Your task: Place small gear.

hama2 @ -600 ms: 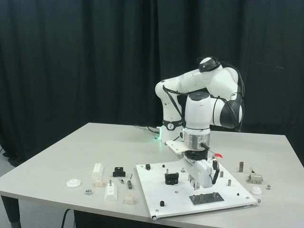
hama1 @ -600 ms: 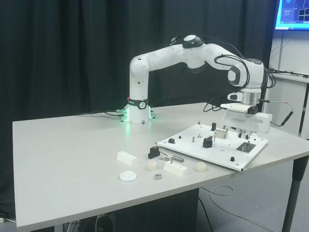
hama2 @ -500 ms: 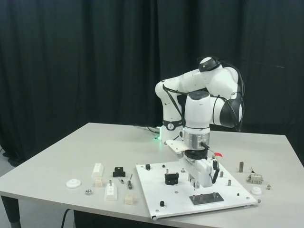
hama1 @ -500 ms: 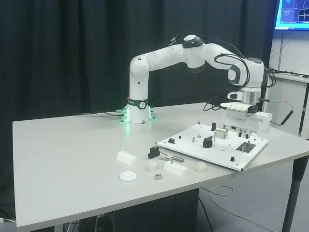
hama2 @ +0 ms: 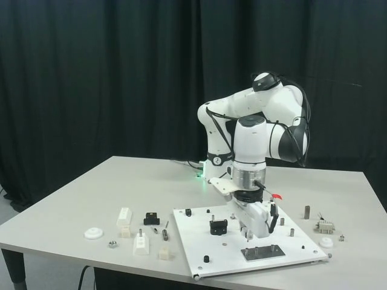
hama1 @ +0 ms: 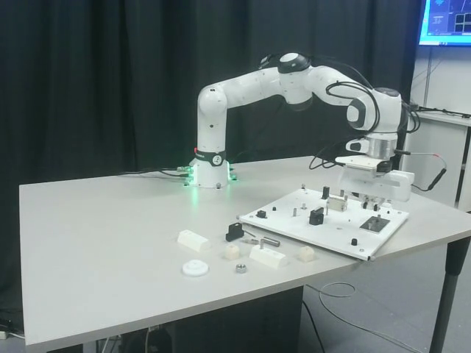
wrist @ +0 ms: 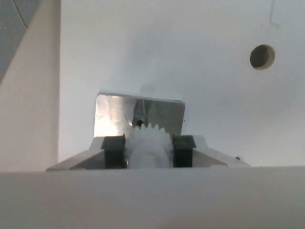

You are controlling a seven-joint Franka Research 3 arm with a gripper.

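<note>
While the white arm (hama1: 294,81) reaches out over the white assembly board (hama1: 324,220), the gripper (wrist: 148,149) hangs above the board's corner nearest the table's edge, its two black fingertips (wrist: 113,149) clamped on the small gear (wrist: 147,143), a white toothed wheel held between them in the wrist view; directly below the gear lies a grey metal plate (wrist: 140,117) set in the board, with what looks like a thin peg (wrist: 139,123) standing on it, though the view is too close to be sure; a round hole (wrist: 262,56) shows in the board well apart from the plate. From the first room view the gripper (hama1: 374,193) sits just above that plate (hama1: 377,223), not touching it; a black block (hama1: 317,216) stands near the board's middle. On the grey table (hama1: 96,228), beside the board, lie several white blocks (hama1: 193,239), a black bracket (hama1: 234,232), a large white gear (hama1: 195,268) and a nut (hama1: 240,268) near the front edge.
</note>
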